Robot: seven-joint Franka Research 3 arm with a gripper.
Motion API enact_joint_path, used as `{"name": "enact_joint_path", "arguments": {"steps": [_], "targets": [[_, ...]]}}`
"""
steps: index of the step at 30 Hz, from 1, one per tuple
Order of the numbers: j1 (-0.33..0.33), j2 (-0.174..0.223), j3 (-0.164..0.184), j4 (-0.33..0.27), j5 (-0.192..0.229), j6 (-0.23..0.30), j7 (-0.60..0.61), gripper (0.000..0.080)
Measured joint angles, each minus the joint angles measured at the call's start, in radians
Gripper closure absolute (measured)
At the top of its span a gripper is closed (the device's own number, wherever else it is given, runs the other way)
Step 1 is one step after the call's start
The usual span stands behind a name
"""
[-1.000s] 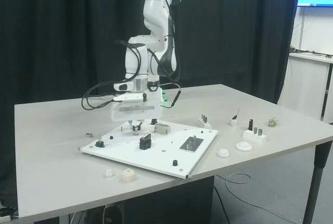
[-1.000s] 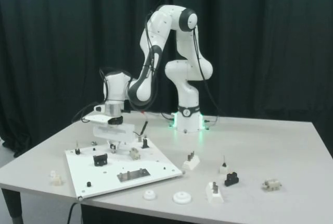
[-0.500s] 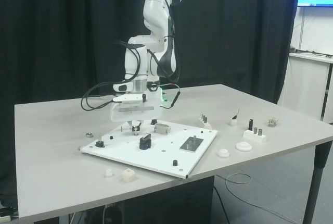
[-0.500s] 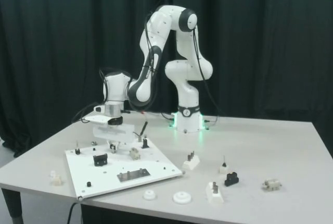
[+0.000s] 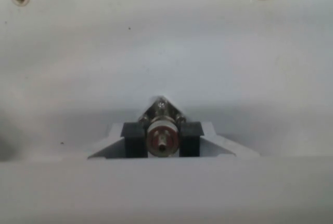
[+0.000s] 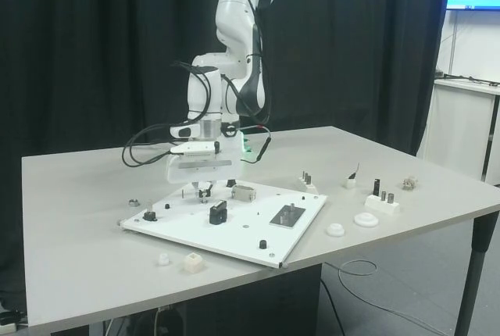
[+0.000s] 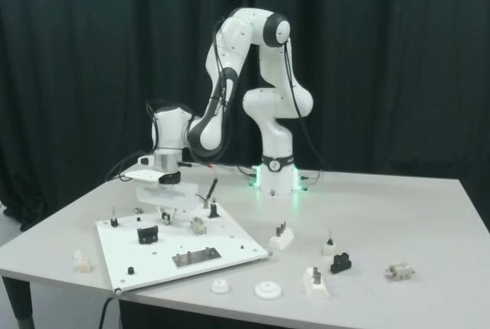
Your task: Insert BNC.
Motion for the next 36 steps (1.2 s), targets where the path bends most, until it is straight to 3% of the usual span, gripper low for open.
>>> {"name": "enact_joint_path", "arguments": {"steps": [28,36], "targets": [[0.000,0.007,-0.002,0.004,0.067,-0.007,-0.030,0.0675],[0.000,0.010,-0.002,0.004,0.121,-0.006,-0.024,0.0675]]}}
